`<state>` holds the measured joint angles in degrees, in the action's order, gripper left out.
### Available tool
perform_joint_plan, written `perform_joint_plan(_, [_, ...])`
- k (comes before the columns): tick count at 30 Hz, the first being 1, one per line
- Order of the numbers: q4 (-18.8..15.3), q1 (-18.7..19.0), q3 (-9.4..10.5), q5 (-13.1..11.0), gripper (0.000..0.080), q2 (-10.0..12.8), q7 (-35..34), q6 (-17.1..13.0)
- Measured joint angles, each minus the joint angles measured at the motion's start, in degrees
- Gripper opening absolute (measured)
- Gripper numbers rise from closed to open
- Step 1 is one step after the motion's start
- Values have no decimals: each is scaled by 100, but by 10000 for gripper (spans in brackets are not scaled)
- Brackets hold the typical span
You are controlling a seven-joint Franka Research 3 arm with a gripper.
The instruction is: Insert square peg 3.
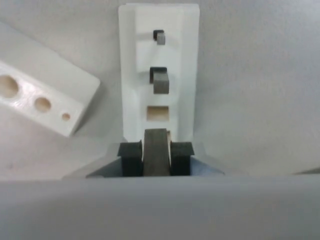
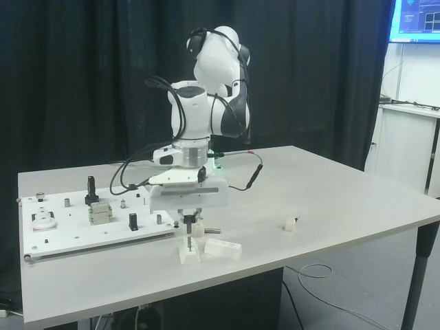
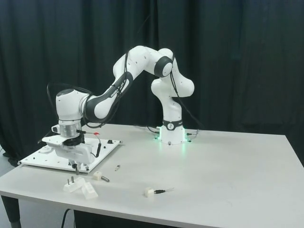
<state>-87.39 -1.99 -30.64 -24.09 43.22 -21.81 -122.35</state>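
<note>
Wrist view shows the black two-fingered end effector (image 1: 156,156) clamped on a grey square metal peg (image 1: 156,150), held just above the white plastic block with square holes (image 1: 159,70), near its one open hole (image 1: 158,113). Risk, as I judge it: a slight twist or offset could catch the peg's corners on the hole's rim, jamming it or shoving the loose block across the grey worktop (image 1: 260,100).

The white block with round holes (image 1: 47,97) lies at ten o'clock of the white square-hole peg holder (image 1: 159,75), apart from it (grey table (image 1: 260,75) at three o'clock bare); two grey square pegs (image 1: 161,82) stand in its slots.
</note>
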Motion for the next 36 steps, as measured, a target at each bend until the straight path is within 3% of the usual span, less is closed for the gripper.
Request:
perform_joint_plan(12, [1, 1, -4, 79, 115, -162, -106, 138])
perform_joint_plan(36, [1, 17, -5, 83, 115, -221, -363, 151])
